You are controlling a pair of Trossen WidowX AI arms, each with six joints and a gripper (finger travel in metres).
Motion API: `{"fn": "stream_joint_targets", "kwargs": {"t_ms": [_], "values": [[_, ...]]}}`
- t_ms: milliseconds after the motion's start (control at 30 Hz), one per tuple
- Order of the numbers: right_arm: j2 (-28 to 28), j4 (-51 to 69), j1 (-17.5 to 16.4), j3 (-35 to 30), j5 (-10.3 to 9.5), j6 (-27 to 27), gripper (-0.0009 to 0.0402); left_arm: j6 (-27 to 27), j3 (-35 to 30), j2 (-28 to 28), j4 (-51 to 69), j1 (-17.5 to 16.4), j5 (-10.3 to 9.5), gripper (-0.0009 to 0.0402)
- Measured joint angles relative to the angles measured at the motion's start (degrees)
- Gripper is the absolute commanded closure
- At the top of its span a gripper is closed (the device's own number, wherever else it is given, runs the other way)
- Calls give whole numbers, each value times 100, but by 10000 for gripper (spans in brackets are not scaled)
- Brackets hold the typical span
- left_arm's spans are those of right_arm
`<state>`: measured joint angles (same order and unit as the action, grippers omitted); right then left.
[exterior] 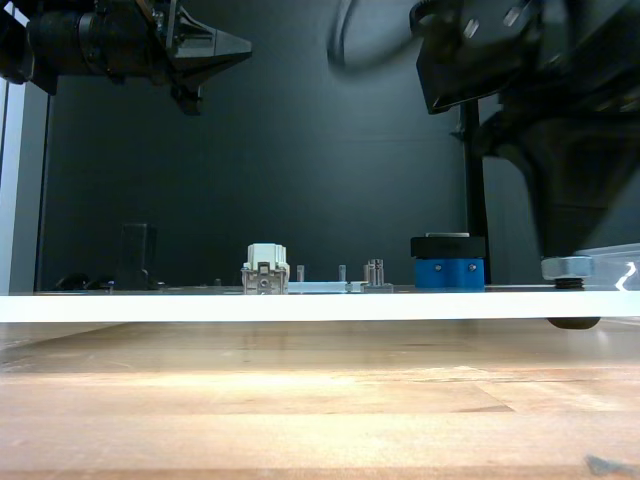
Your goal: Unfasten the M12 fastener and place in the container
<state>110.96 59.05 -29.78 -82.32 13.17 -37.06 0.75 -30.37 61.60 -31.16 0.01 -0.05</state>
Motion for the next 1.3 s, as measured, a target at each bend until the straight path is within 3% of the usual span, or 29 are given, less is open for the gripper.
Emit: {"fn": "stream_joint_targets", "kwargs": {"t_ms": [300, 367, 467, 567, 633, 1067, 1300], "values": [[-264, 20, -22, -35, -129, -151, 393, 0, 0, -2, -2, 0, 0, 393], [-328, -7, -24, -35, -354, -164, 393, 2, 0, -2, -2, 0, -2, 393], [-435, -170, -50, -37, -855, -92, 393, 0, 2, 0, -2, 0, -2, 393], [-472, -509, -52, -37, -1436, 319, 393, 0, 2, -2, -2, 0, 0, 393], [-470, -682, -50, -37, -1598, 426, 393, 2, 0, -2, -2, 0, 0, 393], [83, -1147, -59, 26, -1517, 501, 393, 2, 0, -2, -2, 0, 0, 393], [101, -1049, -42, 44, -1287, 490, 393, 0, 2, -2, -2, 0, 0, 393]]}}
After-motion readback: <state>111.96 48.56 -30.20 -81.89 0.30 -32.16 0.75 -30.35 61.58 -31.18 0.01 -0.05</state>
